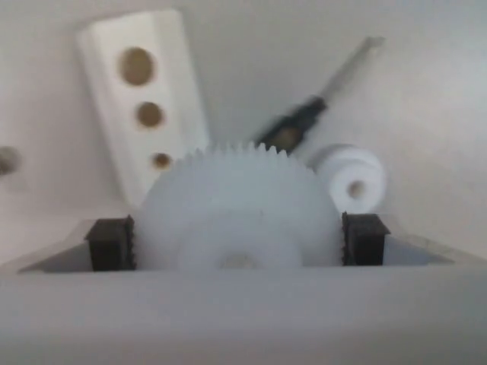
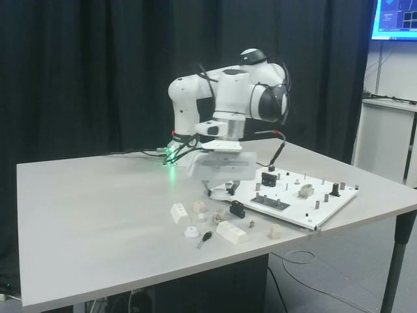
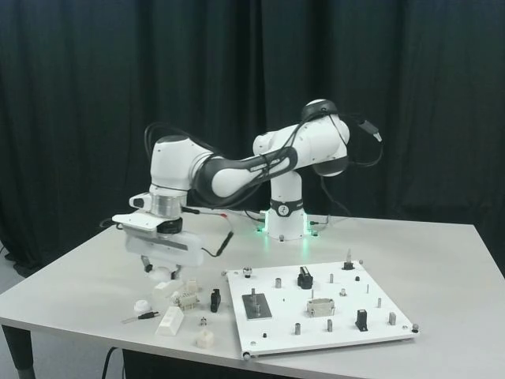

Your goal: Place large gear.

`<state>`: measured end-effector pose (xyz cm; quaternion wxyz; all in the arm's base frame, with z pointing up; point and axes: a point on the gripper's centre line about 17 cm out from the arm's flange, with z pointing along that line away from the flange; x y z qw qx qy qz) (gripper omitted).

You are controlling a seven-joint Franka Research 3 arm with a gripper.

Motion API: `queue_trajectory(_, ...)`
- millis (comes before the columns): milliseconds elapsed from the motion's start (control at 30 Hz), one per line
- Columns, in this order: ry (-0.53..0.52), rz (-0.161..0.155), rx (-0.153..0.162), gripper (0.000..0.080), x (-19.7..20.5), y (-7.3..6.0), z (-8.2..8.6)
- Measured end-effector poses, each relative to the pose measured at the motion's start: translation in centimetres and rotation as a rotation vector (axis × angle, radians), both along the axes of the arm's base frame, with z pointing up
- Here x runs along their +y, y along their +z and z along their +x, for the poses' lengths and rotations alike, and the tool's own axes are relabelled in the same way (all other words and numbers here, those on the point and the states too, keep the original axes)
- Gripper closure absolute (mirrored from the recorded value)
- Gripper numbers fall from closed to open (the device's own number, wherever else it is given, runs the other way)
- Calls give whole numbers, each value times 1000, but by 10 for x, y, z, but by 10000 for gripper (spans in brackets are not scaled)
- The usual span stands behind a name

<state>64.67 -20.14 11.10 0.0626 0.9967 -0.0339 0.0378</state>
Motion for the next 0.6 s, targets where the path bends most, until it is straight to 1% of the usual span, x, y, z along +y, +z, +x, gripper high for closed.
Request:
queue_trajectory(367,8,20,39,210,-49,-25,-22)
queue_trajectory(600,18,37,55,210,-73,-39,-34)
